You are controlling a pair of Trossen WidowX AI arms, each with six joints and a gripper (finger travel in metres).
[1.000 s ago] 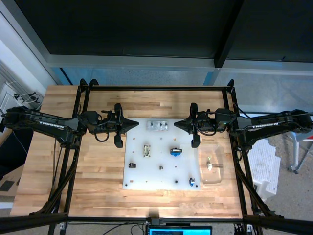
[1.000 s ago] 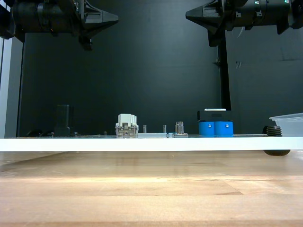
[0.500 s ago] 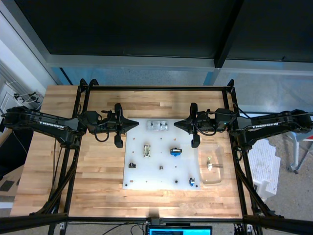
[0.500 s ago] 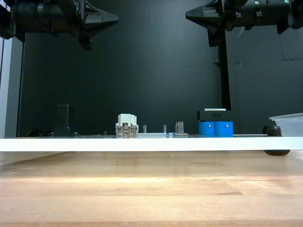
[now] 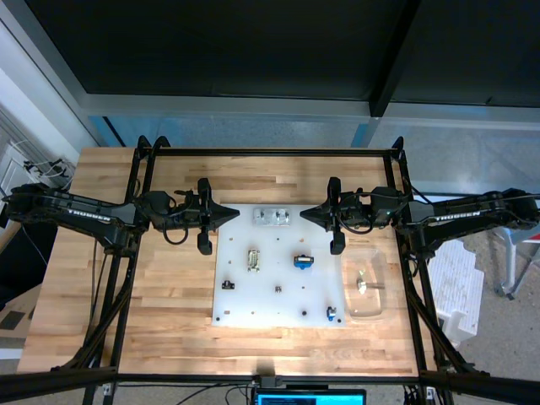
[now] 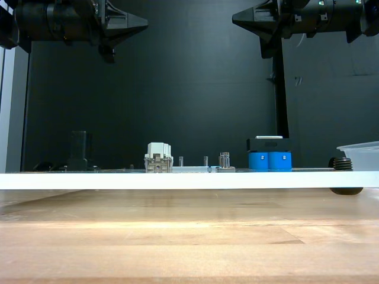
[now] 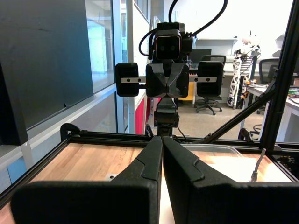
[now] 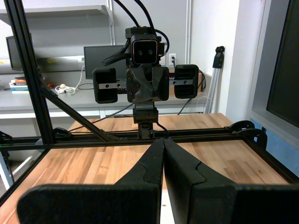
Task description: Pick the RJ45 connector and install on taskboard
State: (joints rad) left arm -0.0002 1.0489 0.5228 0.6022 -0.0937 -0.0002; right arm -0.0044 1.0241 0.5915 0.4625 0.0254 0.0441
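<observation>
Both arms hang parked high over the far side of the white board [image 5: 253, 314]. My left gripper [image 5: 234, 214] [image 6: 145, 23] [image 7: 162, 140] is shut with nothing in it. My right gripper [image 5: 305, 213] [image 6: 235, 21] [image 8: 163, 140] is also shut and holds nothing. The small blue jack [image 5: 332, 315] sits at the board's near right corner; I cannot tell whether the connector is in it. In the clear tray [image 5: 376, 309] lies a pale block [image 5: 362, 286] with a thin grey strand [image 7: 256, 165] rising off it. I cannot tell whether that strand is the connector's cable.
The board carries a grey-white socket [image 5: 252, 260] [image 6: 158, 160], a blue and black part [image 5: 303, 261] [image 6: 269, 154], a metal fitting [image 5: 272, 217] at its far edge and small black parts [image 5: 229, 284]. A black frame [image 5: 270, 153] rings the wooden table.
</observation>
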